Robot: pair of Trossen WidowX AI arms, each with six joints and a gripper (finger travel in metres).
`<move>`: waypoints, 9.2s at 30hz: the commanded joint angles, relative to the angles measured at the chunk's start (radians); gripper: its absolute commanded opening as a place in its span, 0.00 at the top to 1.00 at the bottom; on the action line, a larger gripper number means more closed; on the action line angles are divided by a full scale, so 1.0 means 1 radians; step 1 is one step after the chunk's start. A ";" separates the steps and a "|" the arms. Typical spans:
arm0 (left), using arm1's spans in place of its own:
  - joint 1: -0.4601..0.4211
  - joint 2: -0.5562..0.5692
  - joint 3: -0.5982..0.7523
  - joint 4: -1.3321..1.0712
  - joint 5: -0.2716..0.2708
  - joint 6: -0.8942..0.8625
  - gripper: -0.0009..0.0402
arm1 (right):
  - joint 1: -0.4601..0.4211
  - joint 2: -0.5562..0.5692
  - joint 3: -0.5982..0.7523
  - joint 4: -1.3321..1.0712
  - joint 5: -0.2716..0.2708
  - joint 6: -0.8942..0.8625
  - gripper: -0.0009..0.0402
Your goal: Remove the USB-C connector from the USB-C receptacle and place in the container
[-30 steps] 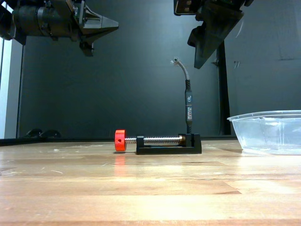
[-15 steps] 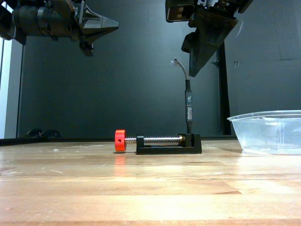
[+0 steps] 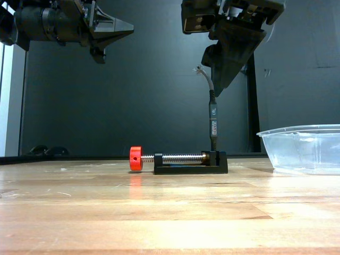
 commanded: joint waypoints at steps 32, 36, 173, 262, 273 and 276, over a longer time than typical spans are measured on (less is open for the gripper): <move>0.000 0.000 0.000 0.000 0.000 0.000 0.98 | 0.006 0.018 -0.018 0.024 0.010 0.000 0.98; 0.000 0.000 0.000 0.000 0.000 0.000 0.98 | 0.007 0.018 -0.018 0.016 0.010 -0.001 0.98; 0.000 0.000 0.000 0.000 0.000 0.000 0.98 | -0.003 0.134 0.106 -0.063 0.035 -0.053 0.97; 0.000 0.000 0.000 0.000 0.000 0.000 0.98 | 0.166 -0.596 -0.510 -0.178 0.047 0.341 0.51; 0.000 0.000 0.000 0.000 0.000 0.000 0.98 | 0.135 -0.602 -0.502 -0.085 0.076 0.264 0.52; 0.000 0.000 0.000 0.000 0.000 0.000 0.98 | 0.077 -0.608 -0.494 0.029 0.090 0.161 0.56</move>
